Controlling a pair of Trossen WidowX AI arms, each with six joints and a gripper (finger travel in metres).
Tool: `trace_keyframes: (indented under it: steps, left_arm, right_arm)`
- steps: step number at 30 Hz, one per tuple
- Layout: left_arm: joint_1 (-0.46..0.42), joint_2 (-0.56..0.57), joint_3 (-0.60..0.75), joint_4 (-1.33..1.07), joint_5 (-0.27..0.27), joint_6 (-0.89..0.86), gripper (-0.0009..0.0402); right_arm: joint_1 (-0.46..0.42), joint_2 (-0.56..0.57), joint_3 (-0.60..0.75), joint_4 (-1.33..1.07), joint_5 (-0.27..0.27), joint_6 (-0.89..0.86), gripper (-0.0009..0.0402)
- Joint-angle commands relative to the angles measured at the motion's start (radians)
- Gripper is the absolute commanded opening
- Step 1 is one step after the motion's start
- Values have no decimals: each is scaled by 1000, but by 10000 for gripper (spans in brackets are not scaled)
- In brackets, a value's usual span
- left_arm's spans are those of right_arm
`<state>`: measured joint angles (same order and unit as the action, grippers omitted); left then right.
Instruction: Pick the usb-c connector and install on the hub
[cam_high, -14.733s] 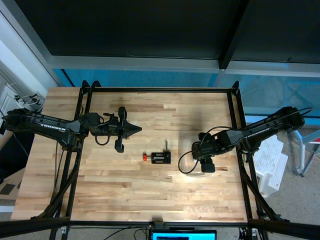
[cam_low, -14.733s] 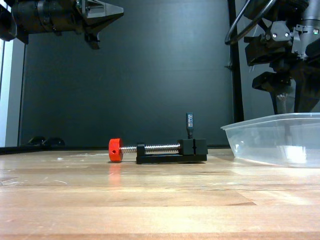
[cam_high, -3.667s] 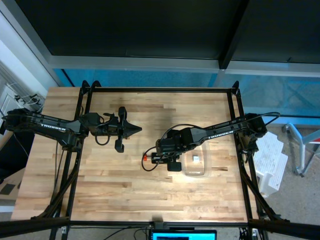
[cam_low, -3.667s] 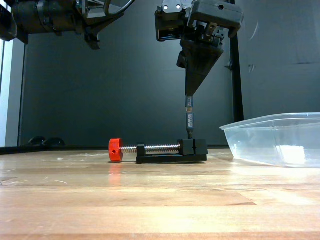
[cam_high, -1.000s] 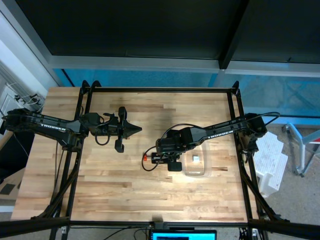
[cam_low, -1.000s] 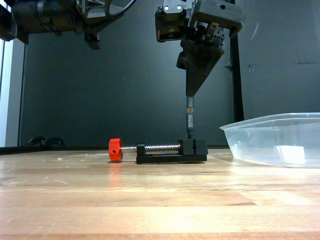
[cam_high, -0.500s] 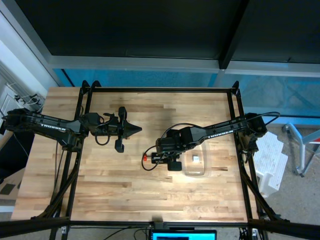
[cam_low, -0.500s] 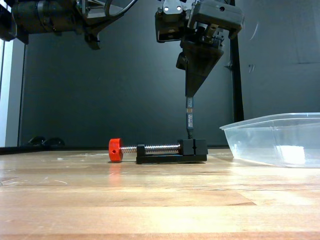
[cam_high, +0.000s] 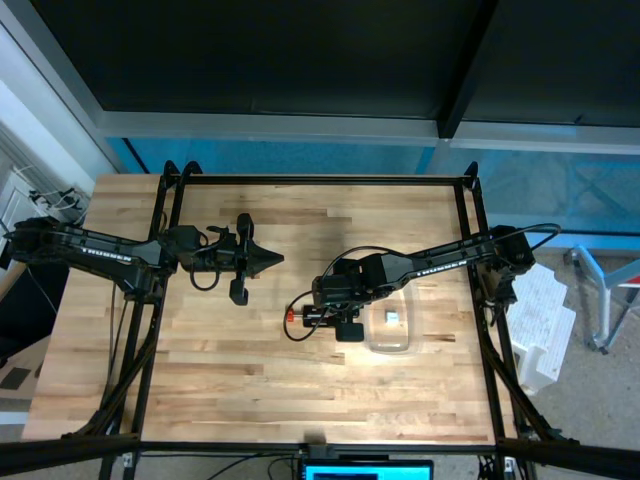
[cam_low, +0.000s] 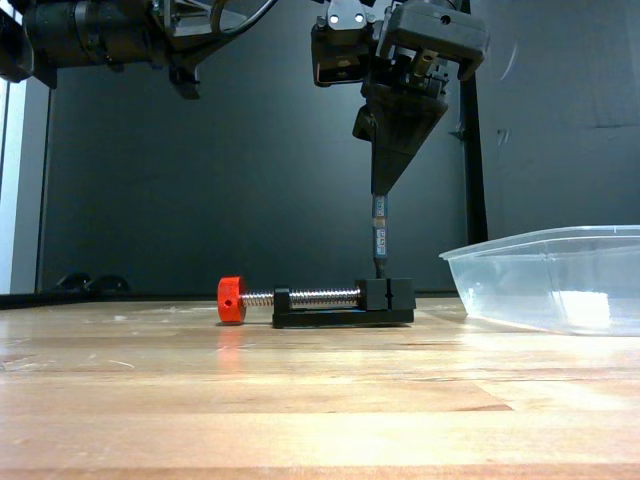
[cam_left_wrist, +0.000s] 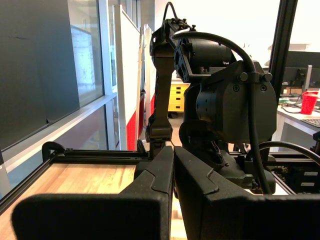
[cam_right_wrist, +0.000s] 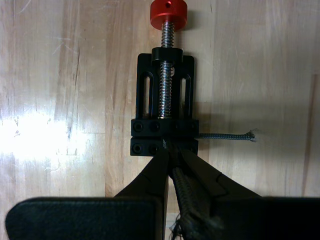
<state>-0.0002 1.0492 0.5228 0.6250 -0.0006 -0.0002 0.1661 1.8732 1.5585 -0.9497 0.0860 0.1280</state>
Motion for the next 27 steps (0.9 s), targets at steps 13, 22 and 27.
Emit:
trace_keyframes:
  steps: [13,22,27]
  left_arm:
    - [0,0,0,1,0,0,0]
    - [0,0,0,1,0,0,0]
    - [0,0,0,1,0,0,0]
  right_arm:
    - [-5,0,-9,-7,0,28,0]
    - [-7,0,-36,35,-1,27,0]
    - [-7,13,-63,62,-5,27,0]
